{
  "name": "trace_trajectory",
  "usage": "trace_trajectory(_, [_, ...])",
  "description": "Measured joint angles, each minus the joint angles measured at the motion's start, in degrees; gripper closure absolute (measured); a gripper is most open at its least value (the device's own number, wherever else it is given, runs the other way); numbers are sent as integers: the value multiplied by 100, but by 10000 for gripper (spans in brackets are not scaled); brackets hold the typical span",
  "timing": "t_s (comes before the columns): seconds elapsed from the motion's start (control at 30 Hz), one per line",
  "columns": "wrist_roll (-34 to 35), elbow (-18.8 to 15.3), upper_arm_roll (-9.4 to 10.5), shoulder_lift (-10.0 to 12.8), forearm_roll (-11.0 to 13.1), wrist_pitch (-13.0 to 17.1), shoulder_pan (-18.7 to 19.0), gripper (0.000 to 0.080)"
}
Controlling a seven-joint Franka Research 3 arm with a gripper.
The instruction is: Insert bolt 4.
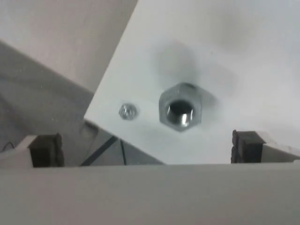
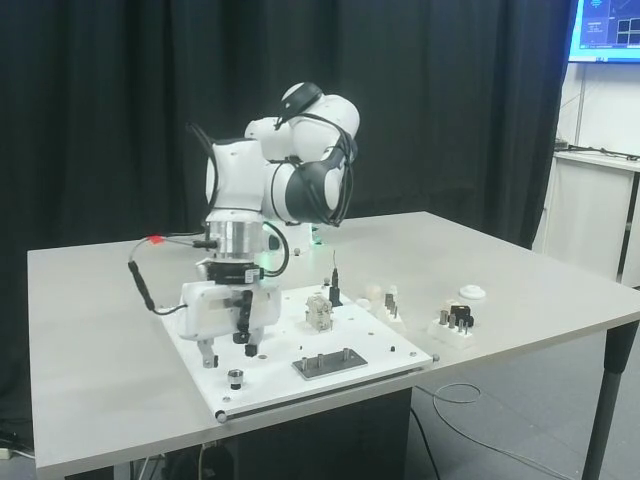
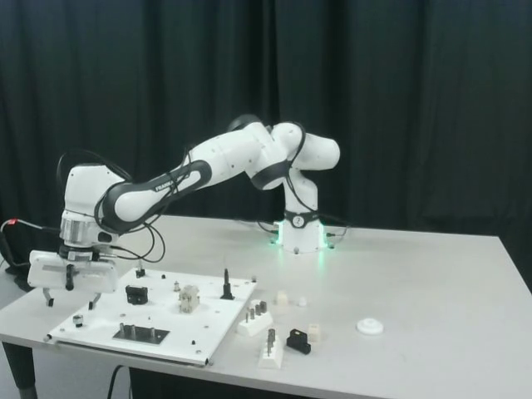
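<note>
One hex nut shows in the wrist view, grey metal with a threaded bore, standing on the white assembly board; no bolt is between the fingers, so bolt 4 cannot be told apart from the other parts. Just beside the nut lies one small screw head, close to the board's edge. The gripper hangs over this near left corner of the board with its two black fingertips spread wide and nothing held between them. In the first room view the same nut sits near the board's front edge, below the gripper. To its right lies one grey plate carrying two upright pins. Off the board, on the grey table, stand three white holders of small parts and one white disc. The white arm reaches from its base at the table's far side
</note>
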Motion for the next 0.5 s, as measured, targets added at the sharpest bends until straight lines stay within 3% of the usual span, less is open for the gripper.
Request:
trace_trajectory(0.23, [-226,213,-108,3,-187,-218,6,3])
trace_trajectory(0.5, [-673,607,-132,3,-632,-562,-86,3])
